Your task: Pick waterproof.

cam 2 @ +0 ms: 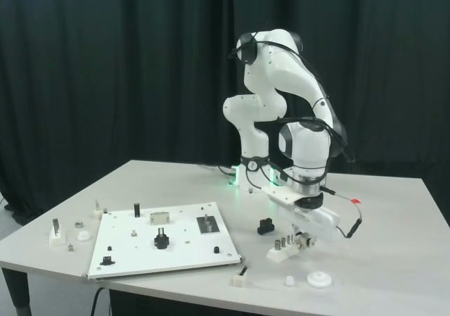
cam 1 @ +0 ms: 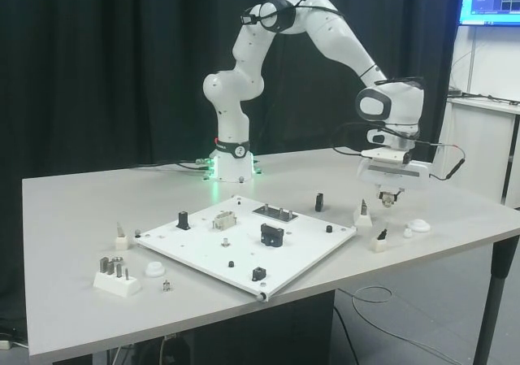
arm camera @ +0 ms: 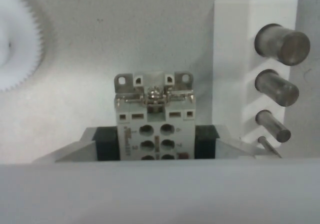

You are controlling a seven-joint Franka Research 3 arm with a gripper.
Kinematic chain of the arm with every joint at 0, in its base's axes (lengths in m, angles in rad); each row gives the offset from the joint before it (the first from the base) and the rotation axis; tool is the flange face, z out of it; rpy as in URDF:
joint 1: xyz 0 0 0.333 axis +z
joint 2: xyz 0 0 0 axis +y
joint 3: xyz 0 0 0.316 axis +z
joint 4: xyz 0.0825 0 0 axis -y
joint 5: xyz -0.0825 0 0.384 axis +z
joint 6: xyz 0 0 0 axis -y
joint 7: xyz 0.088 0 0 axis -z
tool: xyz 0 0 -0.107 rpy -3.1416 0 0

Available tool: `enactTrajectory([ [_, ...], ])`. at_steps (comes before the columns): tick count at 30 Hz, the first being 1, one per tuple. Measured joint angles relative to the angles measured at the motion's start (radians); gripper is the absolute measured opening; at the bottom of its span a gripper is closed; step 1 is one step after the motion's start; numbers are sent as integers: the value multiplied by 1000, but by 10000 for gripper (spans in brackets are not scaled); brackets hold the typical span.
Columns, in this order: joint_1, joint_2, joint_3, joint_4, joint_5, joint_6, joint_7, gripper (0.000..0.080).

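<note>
Across the wrist view, one white toothed gear (arm camera: 15, 39) is seen lying flat on the grey desk (arm camera: 125, 29). It takes no part in the grasp.

Next, the waterproof connector (arm camera: 155, 119) is held in the end effector (arm camera: 156, 143). The two black fingers (arm camera: 106, 143) are pressed against its opposite side walls, so the jaws are clamped on it rather than together or free. The grip is taken on the flat flanks, it is judged, because these give parallel faces and leave the metal bracket on top untouched. Six round sockets can be counted on its face in two columns, the last pair partly hidden. In the first room view the end effector (cam 1: 390, 194) hangs above the desk with the part in it, so the connector is judged to be clear of the surface.

Beside it stands one white peg holder (arm camera: 252, 64), in which four metal pegs are counted, each thinner than the one before it. They are set upright in a row, presumably so that each can be gripped singly. This holder sits close enough that care is judged to be needed when the arm is moved.
</note>
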Motion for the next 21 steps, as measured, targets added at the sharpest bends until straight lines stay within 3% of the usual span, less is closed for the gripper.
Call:
enactTrajectory([
  [21, -2, 0, -26, 24, -1, -89, -134, 311],
])
